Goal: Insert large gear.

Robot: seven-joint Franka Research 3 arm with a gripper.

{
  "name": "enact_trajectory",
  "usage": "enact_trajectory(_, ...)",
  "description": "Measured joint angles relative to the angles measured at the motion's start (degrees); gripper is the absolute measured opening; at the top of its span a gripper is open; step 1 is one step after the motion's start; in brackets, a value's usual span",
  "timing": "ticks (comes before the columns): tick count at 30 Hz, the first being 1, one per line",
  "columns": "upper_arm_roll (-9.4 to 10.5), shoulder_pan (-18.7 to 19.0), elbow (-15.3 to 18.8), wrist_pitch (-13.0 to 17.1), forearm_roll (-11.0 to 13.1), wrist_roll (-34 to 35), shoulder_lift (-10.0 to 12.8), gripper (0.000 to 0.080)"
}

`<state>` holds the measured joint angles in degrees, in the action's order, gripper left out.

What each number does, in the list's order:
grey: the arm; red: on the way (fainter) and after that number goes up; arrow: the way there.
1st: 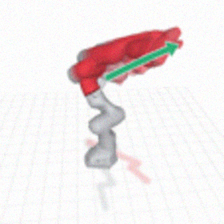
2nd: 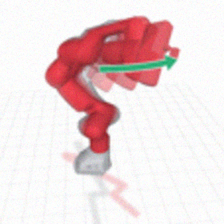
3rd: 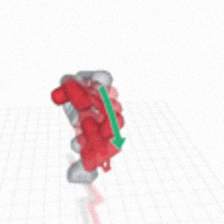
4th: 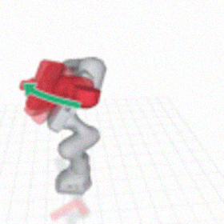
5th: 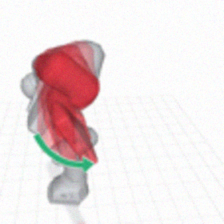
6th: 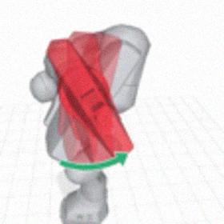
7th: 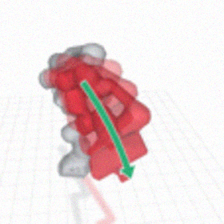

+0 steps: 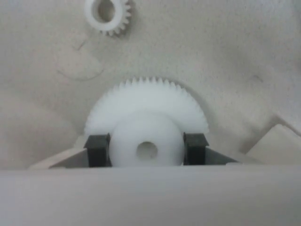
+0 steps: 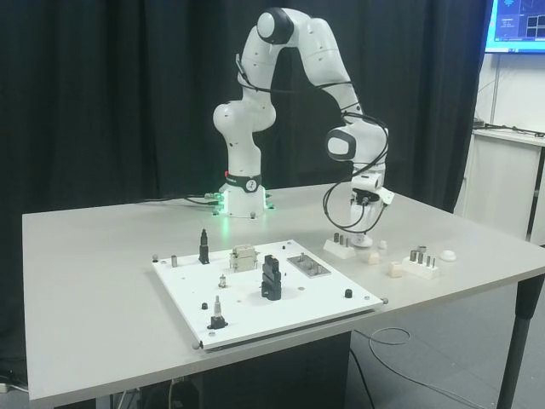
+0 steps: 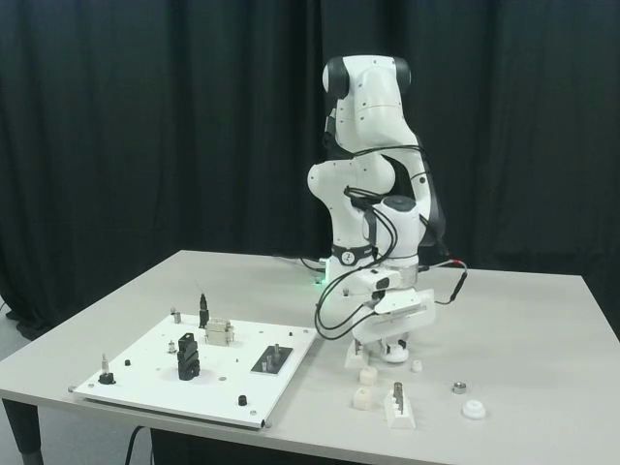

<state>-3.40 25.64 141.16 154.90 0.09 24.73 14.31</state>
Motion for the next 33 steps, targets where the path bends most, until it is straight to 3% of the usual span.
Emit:
enact_trajectory(14, 0.06, 0.00, -0.09, -2.00, 0.00, 0.18, -1.98, 0.0331)
enact_trajectory(33, 0.06, -0.03, -0.09, -2.13, 0.00, 4.10, -2.12, 0.0331)
